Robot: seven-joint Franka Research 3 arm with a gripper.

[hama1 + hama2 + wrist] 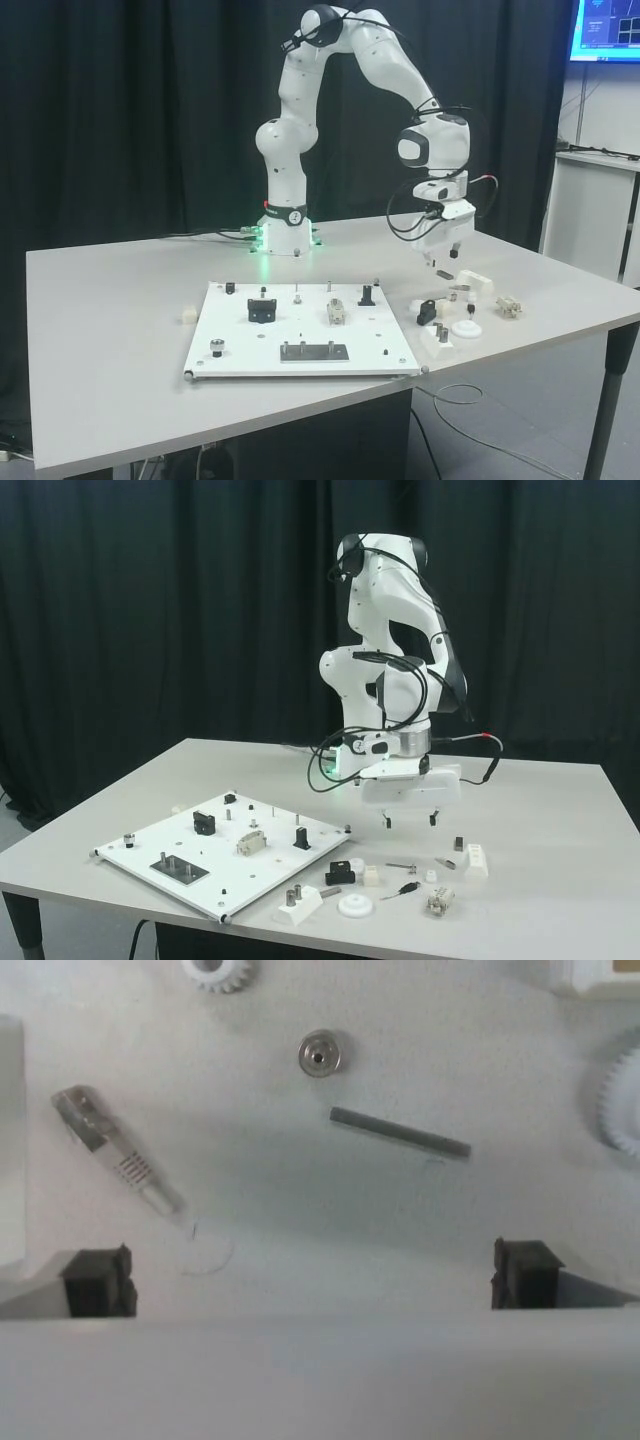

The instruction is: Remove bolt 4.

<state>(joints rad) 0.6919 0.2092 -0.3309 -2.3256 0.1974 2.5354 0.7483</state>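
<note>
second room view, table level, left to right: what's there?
White board with its fixtures → black block off the board's right corner → white gear → the hand, hanging open above the loose parts → white block furthest right.

Even overhead light; soft shadow under the hand (310, 1280).

the white arm (300, 120) arches up and over, wrist pointing down, gripper (410, 820) fingers (98, 1282) spread wide, holding nothing.
</note>
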